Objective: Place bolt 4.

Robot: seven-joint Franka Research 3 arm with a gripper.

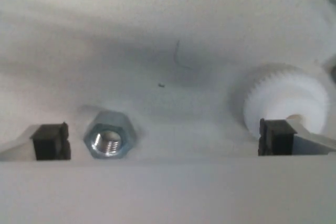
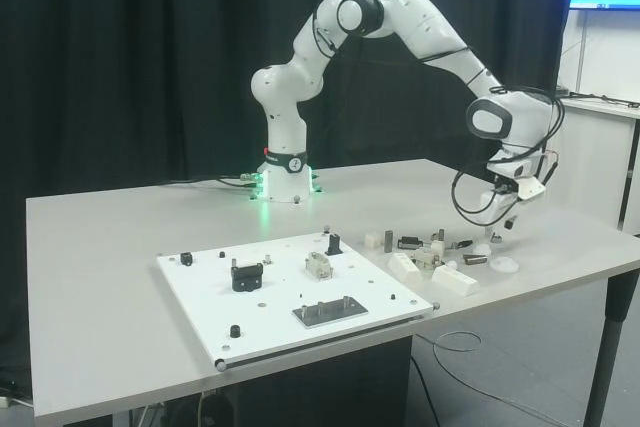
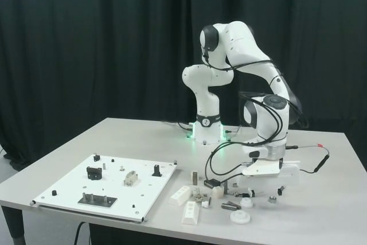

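Observation:
My gripper [image 1: 163, 141] hangs open just above the table, its black fingertips [image 1: 50, 142] set wide apart and nothing held between them. In the wrist view a metal hex nut [image 1: 110, 140] lies on the table close to one fingertip. A white toothed gear [image 1: 286, 100] sits by the other. I cannot make out a bolt in that view. From the room views, the gripper [image 3: 266, 190] hovers low over loose parts at the right of the table, with the nut [image 3: 273, 199] and the small white gear [image 3: 246, 202] under it. The first room view shows the gripper [image 2: 500, 227] at the same spot.
A white assembly board [image 2: 290, 287] with black and metal fixtures lies at the table's front left. Several white blocks [image 3: 190, 212] and small metal pieces lie between the board and the gripper. A larger white gear [image 3: 240, 217] rests near the front edge. The arm's base [image 3: 206, 130] stands at the back.

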